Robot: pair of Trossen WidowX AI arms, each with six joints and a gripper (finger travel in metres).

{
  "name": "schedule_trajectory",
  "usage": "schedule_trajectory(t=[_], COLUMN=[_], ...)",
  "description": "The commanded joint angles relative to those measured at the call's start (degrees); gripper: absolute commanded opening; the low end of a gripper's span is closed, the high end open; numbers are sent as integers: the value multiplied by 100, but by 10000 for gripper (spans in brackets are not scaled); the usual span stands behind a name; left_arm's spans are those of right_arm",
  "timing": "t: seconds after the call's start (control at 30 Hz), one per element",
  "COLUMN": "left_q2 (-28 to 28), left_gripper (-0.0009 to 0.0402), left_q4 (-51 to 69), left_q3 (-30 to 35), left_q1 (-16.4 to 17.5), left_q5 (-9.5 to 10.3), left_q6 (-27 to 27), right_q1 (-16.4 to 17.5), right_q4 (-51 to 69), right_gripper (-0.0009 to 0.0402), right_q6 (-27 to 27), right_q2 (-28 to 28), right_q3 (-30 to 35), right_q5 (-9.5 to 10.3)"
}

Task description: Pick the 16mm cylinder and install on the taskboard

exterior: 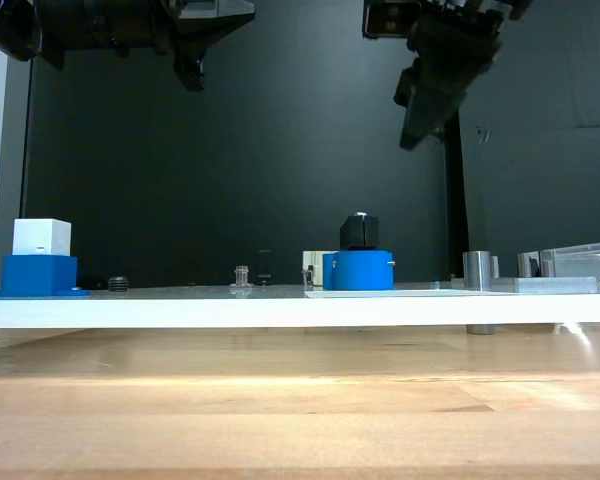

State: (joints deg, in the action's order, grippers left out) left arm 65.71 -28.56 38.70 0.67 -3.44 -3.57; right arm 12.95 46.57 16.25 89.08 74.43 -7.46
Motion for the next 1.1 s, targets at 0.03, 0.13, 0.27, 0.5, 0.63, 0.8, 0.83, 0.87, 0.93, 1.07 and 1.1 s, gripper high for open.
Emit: schedule_trajectory(t=[0.03, 0.13, 0.27, 0.5, 0.63, 0.8, 0.83, 0.87, 0.93, 1.07, 1.1], left_q2=[2, 2, 2, 0, 0, 0, 2, 2, 2, 0, 0], left_gripper=[0, 0, 0, 0, 0, 0, 0, 0, 0, 0, 0], left_q4=[0, 0, 0, 0, 2, 0, 0, 0, 0, 0, 0], left_q3=[2, 2, 2, 2, 2, 2, 2, 2, 2, 2, 2], left_q1=[0, 2, 0, 2, 0, 2, 0, 2, 0, 2, 0], left_q5=[0, 0, 0, 0, 0, 0, 0, 0, 0, 0, 0], left_q6=[0, 0, 0, 0, 0, 0, 0, 0, 0, 0, 0], right_q1=[-175, -341, -540, -848, -887, -938, -942, -946, -973, -997, -997], right_q4=[-35, -87, -262, -1014, -1580, -2479, -2697, -2918, -3390, -4277, -4507], right_gripper=[60, 7, 10, 2, 0, 0, 0, 0, 0, 0, 0], right_q6=[-354, -560, -890, -1405, -1593, -1674, -1672, -1670, -1670, -1674, -1672], right_q2=[-247, -476, -728, -1130, -1360, -1735, -1834, -1921, -2109, -2424, -2518], right_q3=[-31, -61, -76, -144, -306, -876, -1032, -1191, -1528, -2131, -2277], right_q5=[2, 0, -7, 0, 4, 2, 7, 9, 13, 22, 42])
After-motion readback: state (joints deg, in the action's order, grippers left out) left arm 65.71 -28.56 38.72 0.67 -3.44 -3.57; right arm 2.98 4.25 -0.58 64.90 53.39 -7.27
